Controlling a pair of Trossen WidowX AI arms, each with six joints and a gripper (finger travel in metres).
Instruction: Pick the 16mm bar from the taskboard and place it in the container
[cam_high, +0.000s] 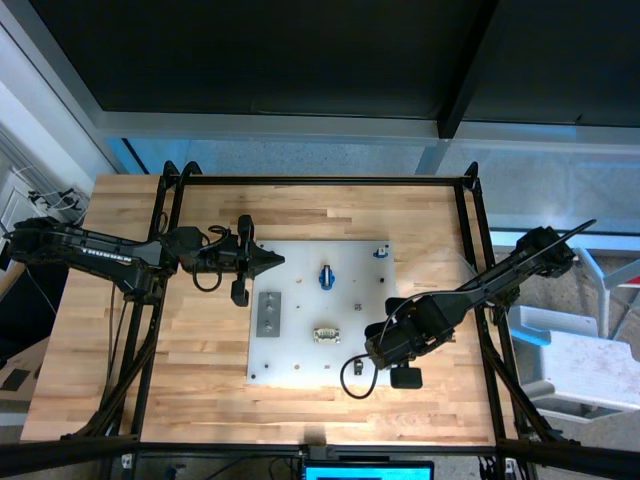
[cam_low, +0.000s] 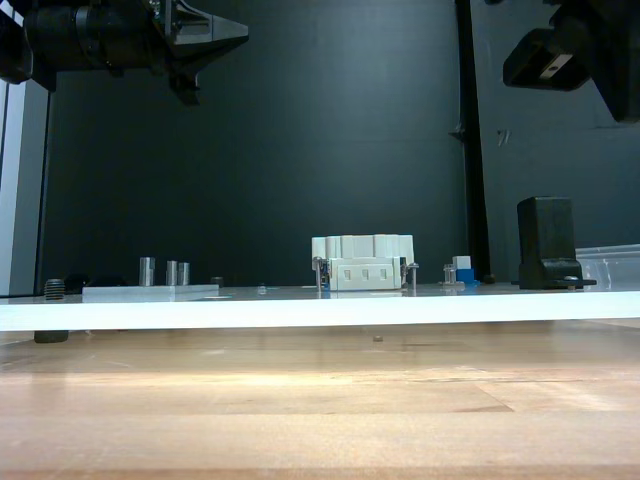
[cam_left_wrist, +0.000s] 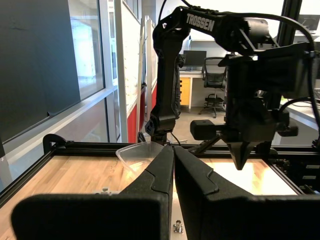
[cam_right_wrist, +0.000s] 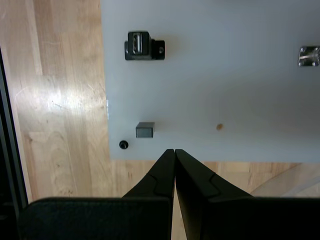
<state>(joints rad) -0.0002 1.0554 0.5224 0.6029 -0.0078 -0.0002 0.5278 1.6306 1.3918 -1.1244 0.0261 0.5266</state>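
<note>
The white taskboard (cam_high: 345, 330) lies mid-table with a grey metal block (cam_high: 268, 312) and a blue knob (cam_high: 326, 277) on it. Three short grey pegs stand on that block; the widest (cam_low: 147, 271) looks like the 16mm bar, though I cannot tell for sure. The clear container (cam_left_wrist: 140, 152) sits on the wood past the board's right edge (cam_low: 612, 264). My left gripper (cam_high: 276, 259) hovers high over the board's far left corner, shut and empty (cam_left_wrist: 173, 150). My right gripper (cam_high: 375, 350) hangs above the board's near right edge, also shut on nothing (cam_right_wrist: 174, 151).
A white multi-pin connector (cam_low: 362, 262) stands mid-board. A black socket (cam_right_wrist: 143, 46), a small grey block (cam_right_wrist: 145, 129) and a black screw (cam_right_wrist: 123, 144) lie below the right gripper. A black frame (cam_high: 470, 215) rings the wooden table.
</note>
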